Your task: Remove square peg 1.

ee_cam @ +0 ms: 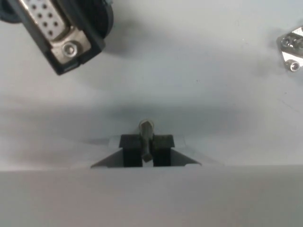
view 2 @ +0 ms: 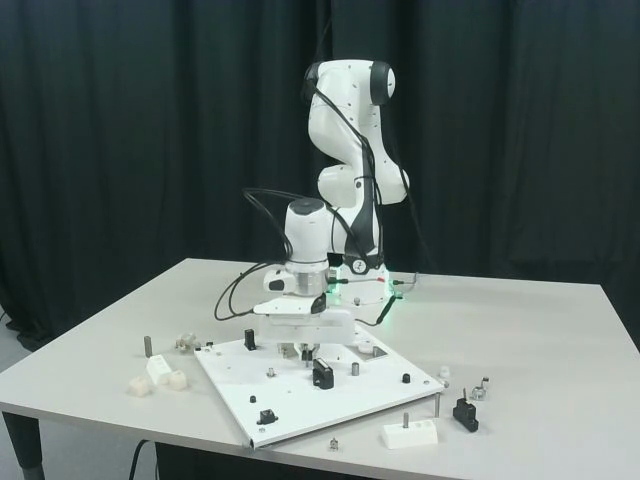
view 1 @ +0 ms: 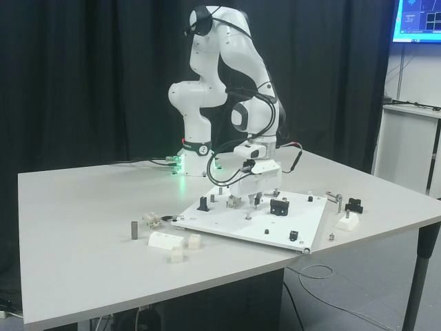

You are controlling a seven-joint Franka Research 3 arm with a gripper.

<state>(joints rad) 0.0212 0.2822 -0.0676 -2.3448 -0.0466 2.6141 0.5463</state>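
Peg sits clamped between the gripper fingers, mid-frame in the wrist view, held above the white board. A black connector is at upper left, a metal bracket at right edge.

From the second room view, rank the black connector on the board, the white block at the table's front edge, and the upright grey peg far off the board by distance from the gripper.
1. Black connector, just below the gripper.
2. White block, off the board's front corner.
3. Grey peg, far side, beyond the board.

White arm bent downward, end effector fingers pinched together
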